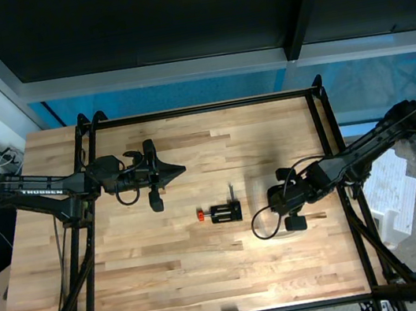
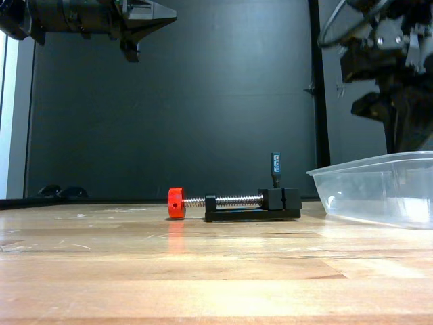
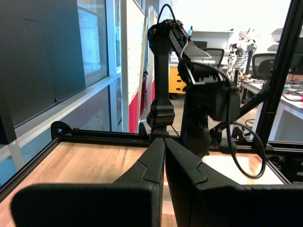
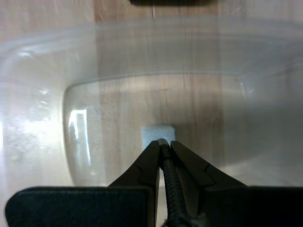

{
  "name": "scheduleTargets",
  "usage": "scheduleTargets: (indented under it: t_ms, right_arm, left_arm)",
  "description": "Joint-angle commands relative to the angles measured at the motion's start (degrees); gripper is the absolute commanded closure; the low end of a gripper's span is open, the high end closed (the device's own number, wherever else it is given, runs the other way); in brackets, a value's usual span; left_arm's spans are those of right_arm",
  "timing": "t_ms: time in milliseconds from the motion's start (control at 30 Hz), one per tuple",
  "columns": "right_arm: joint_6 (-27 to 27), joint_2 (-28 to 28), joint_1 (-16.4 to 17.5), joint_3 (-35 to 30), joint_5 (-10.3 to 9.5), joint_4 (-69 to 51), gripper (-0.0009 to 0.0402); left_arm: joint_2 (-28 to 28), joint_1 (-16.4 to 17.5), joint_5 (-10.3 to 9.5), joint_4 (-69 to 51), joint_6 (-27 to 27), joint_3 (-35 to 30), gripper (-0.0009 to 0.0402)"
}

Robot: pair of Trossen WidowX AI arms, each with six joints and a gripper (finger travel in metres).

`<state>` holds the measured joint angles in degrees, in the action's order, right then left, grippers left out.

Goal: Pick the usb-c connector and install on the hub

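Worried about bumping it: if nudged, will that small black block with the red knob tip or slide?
The hub lies low and long on the table, so it likely slides rather than tips. Its metal screw hints at weight for its size. Left claw hangs high at left; right claw, above the clear tray, grips a thin cord.

Our left arm [image 1: 38, 190] reaches in level from the table's left edge. The left gripper [image 1: 182, 169] hangs high over the left half, pointing at the right edge, with its fingers [image 3: 151, 163] pressed together. Our right arm [image 1: 373, 140] slopes in from the right edge. The right gripper [image 4: 163, 142] is tipped down, low over the right half, pinched onto a thin dark cord [image 4: 170, 184].
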<state>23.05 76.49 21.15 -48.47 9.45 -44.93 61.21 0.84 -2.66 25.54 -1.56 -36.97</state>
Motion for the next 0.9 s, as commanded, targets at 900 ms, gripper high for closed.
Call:
scheduleTargets:
  t_ms: [900]
  right_arm:
    - [-2.6, 0.3, -2.4, -11.4, 1.36, -8.5, 0.0393]
  left_arm:
    - [0.0, 0.0, 0.02, 0.0, 0.0, 0.0, 0.0393]
